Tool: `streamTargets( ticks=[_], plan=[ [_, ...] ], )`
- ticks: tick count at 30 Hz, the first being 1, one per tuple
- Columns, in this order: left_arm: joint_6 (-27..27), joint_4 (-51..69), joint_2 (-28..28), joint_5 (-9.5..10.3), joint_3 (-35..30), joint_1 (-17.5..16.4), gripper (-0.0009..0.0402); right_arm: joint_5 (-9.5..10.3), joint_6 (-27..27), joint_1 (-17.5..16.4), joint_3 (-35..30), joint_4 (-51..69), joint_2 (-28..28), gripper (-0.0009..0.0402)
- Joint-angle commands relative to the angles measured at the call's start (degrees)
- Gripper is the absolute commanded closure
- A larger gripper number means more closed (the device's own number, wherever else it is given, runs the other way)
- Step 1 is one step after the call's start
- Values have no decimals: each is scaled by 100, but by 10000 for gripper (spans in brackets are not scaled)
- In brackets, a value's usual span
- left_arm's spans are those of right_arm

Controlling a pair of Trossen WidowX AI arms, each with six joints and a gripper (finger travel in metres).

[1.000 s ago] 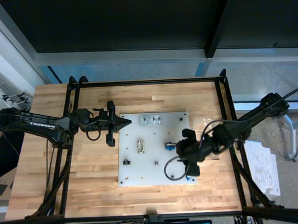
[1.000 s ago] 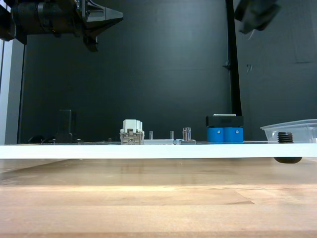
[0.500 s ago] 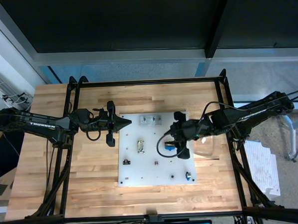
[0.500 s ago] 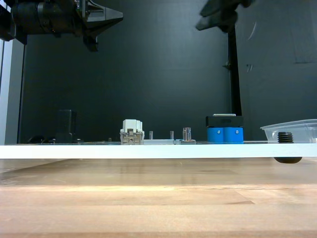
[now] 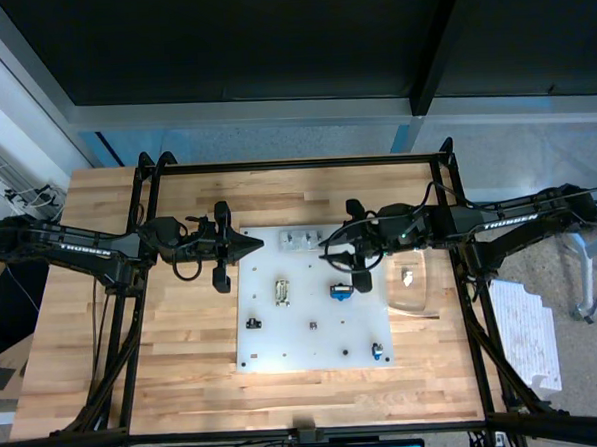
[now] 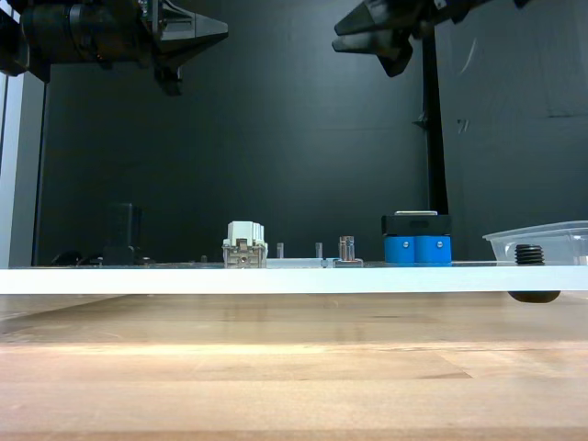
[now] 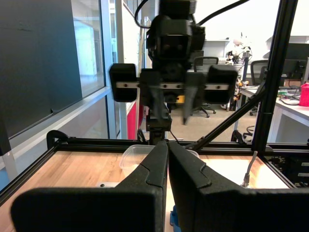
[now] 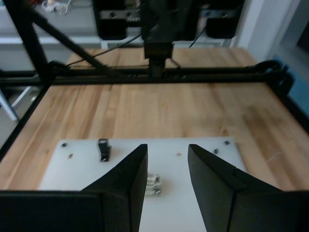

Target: Pick the RJ45 connector and install on taskboard

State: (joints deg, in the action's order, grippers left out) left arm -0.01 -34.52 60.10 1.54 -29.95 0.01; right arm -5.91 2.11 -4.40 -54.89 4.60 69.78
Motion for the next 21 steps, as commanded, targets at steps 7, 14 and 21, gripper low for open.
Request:
streamTargets(
  ticks=[7,14,21],
  plan=[
    [0,0,2,0,0,0,393,590,-131,439,750,-1589,-258,326],
    [0,0,0,0,0,0,393,787,-315,765,984,-2094,-286,379],
    [2,0,0,0,0,-2,393,1191,-319,920,1276,-2638,-400,394]
  ],
)
